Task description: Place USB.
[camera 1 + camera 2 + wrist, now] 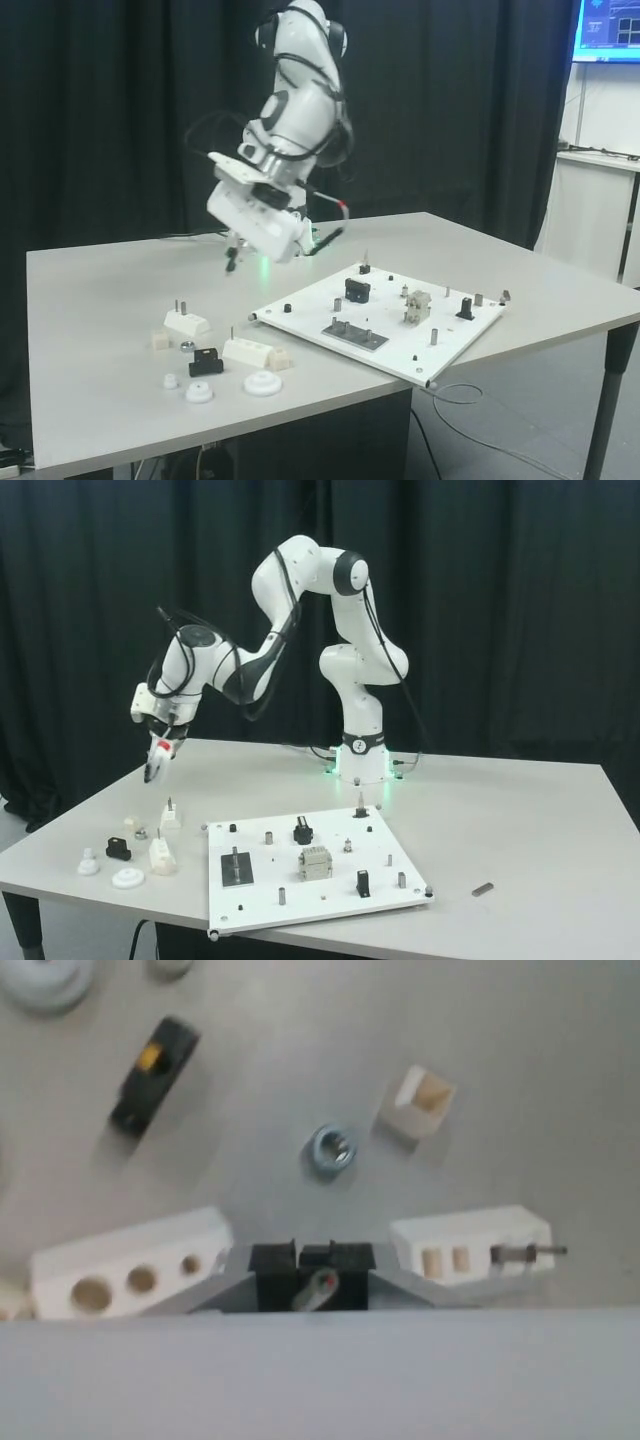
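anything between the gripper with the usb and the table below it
Nothing in the air. On the table beneath the gripper, shut on the USB, lie a nut, a white block with holes and a white block with pins.

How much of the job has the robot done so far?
About halfway, it seems. Done: the claw looks shut on a small plug, probably the USB, so the pick-up appears finished. In hand: the plug hangs in the air above the loose parts on the grey table. Left: carrying it over to the white board and setting it in place there.
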`<state>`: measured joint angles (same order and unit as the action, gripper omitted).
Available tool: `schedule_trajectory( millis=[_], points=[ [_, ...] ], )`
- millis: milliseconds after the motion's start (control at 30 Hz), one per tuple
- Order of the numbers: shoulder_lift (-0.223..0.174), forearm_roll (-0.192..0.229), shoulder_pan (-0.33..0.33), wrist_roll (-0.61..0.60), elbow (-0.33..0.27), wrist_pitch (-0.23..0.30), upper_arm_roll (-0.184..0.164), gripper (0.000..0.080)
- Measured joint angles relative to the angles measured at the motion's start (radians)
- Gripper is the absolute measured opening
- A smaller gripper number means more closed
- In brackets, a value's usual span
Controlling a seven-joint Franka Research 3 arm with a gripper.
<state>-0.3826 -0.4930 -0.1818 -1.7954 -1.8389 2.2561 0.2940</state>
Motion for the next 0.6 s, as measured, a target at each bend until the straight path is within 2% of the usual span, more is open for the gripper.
schedule_trajectory(
  millis=[300, 600],
  points=[
    [-0.004, 0.061, -0.024, 0.024, -0.054, 0.143, 0.079, 0.0065],
    [-0.024, 0.132, -0.040, 0.024, -0.074, 0.218, 0.137, 0.0065]
  ],
)
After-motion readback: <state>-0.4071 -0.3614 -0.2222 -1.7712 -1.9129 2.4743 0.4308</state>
